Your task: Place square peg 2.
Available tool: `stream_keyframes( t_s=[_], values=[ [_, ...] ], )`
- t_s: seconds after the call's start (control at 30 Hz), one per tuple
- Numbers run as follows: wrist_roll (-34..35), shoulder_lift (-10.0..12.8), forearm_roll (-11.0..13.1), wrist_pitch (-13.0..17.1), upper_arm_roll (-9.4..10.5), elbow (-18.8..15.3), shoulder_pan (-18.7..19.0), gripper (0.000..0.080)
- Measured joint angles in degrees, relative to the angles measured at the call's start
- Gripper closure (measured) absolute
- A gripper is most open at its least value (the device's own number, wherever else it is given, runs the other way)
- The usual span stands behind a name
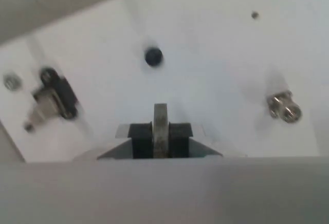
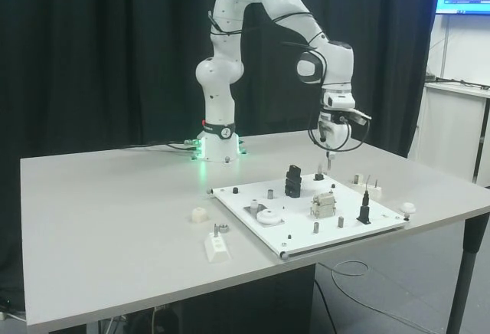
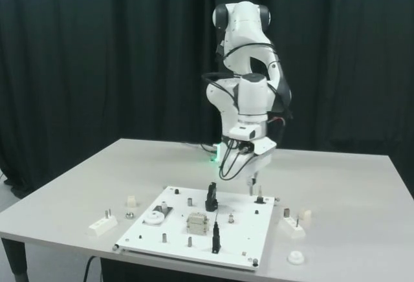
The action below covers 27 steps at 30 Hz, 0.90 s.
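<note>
Right of centre in the first room view, the jaws point(image 2: 328, 152) clamp the square peg point(image 1: 160, 131) above the white board point(image 2: 253, 215); best lowered straight, kept upright, into its socket.

A white block point(image 2: 217, 247) and a small white cap point(image 2: 198, 214) sit on the grey bench point(image 2: 107, 211); black curtains point(image 2: 99, 50) hang behind.

two distant room views from opposite table sides, sharing arm point(image 2: 260, 12) and board point(image 3: 200, 230); close downward wrist view
</note>
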Motion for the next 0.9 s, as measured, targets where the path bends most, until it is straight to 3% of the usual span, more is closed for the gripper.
stream_keyframes(
  t_s=[0.3, 0.9],
  values=[
    [6.3, -0.2, -3.3, 0.0, 1.48, 0.3, 2.4, 0.0742],
    [15.0, 0.9, -4.8, 1.2, 5.85, 3.5, 3.2, 0.0742]
  ],
)
